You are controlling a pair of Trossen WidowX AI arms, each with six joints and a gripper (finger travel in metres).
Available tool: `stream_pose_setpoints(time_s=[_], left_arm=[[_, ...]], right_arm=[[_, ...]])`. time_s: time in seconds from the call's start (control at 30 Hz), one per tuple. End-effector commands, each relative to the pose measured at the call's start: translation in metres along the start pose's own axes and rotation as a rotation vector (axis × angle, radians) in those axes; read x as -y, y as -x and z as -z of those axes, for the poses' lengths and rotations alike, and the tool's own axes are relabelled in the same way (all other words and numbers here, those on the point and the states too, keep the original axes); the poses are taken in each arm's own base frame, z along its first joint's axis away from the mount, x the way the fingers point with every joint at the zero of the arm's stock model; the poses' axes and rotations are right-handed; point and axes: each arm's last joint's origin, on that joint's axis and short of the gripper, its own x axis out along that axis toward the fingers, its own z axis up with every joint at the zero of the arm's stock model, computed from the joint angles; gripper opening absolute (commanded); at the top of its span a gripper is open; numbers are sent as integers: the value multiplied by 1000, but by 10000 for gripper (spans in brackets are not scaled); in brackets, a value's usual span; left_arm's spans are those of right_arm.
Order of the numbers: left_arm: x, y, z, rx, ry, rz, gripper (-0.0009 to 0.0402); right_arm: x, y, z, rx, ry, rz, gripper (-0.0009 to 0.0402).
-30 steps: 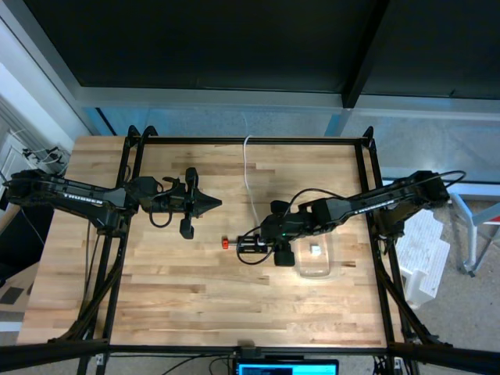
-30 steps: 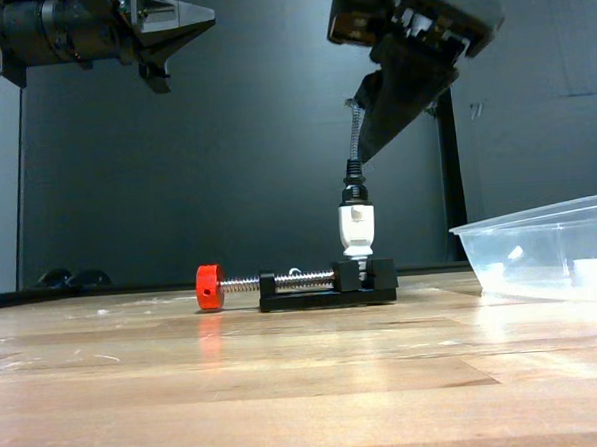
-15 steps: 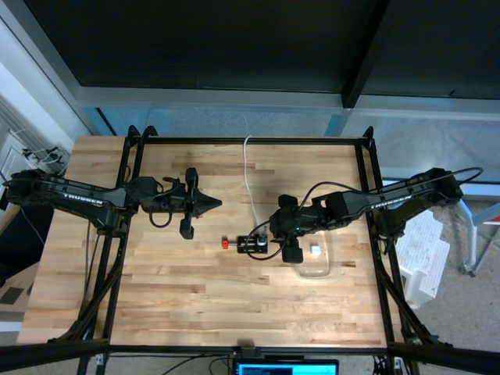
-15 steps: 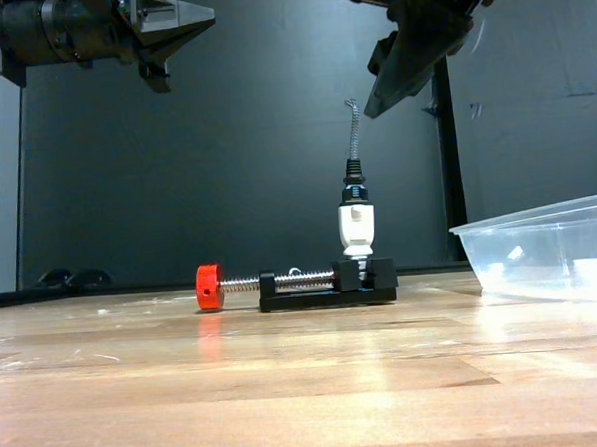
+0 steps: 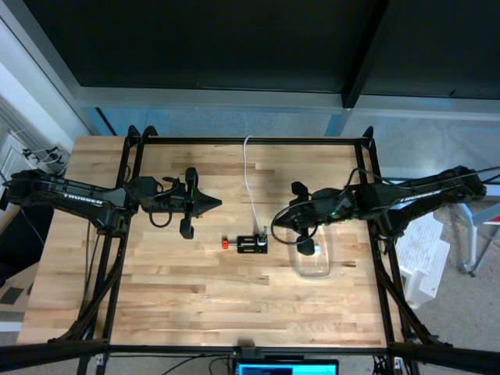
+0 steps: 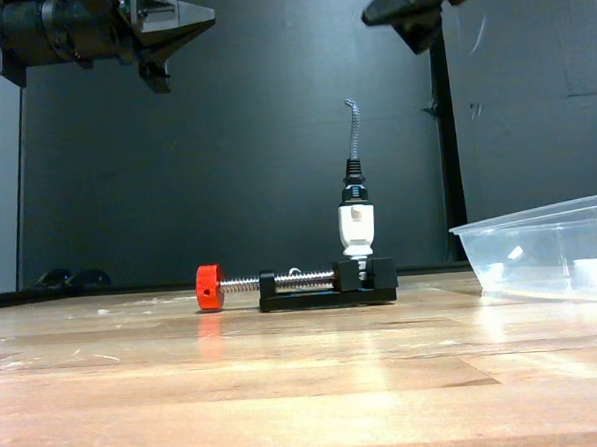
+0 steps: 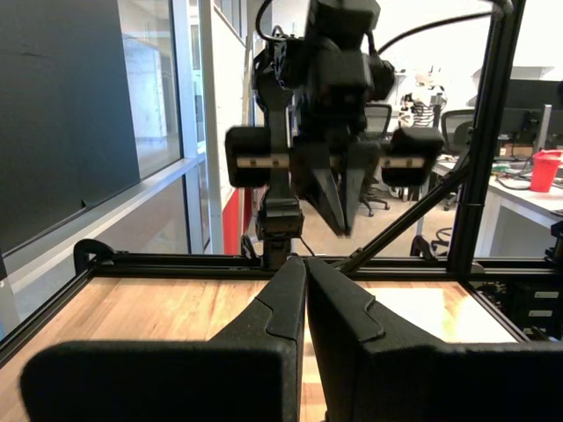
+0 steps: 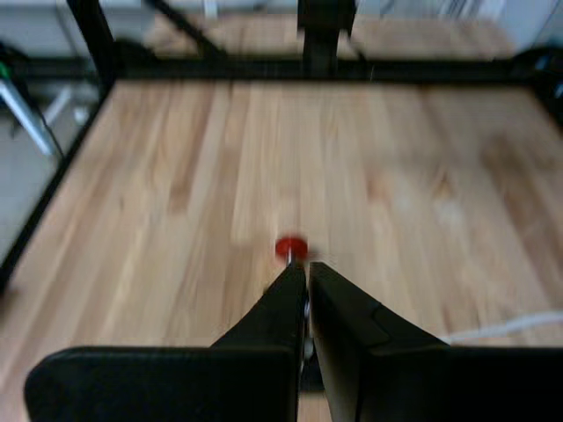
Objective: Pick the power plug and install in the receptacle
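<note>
Power plug (image 6: 353,184): one, upright, long axis vertical, braided stub (image 6: 353,131) on top; sits on one white receptacle (image 6: 356,225). From above, plug is hard to make out.
One vise (image 6: 327,283) grips receptacle, mid-table (image 5: 195,297); red knob (image 6: 209,287) toward left edge.
One clear tray (image 6: 541,256), cut off.
Right gripper (image 6: 370,17): high, right of plug, well apart, fingers together, empty.
Left gripper (image 7: 304,262): aloft over table's left half, closed.

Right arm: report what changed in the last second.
The right tool rose away from the small black power plug and withdrew rightward. The plug stays upright in the white receptacle block; the shut left tool stays parked high at left.
</note>
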Motion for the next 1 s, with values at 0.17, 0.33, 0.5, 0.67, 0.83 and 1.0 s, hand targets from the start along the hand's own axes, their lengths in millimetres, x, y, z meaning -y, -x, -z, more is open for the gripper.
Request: stream_pose_setpoints(time_s=[0.17,0.33,0.5,0.67,0.83,1.0], left_arm=[[0,0,0,0,0,0,0],[0,0,0,0,0,0,0],[0,0,0,0,0,0,0],[0,0,0,0,0,0,0],[0,0,0,0,0,0,0],[0,0,0,0,0,0,0]], right_arm=[[17,22,3,222,16,39,0],[27,30,16,357,-11,67,0],[34,35,27,473,-25,78,0],[37,36,39,542,-34,78,0],[37,34,46,542,-40,75,0],[38,33,47,539,-56,74,0]])
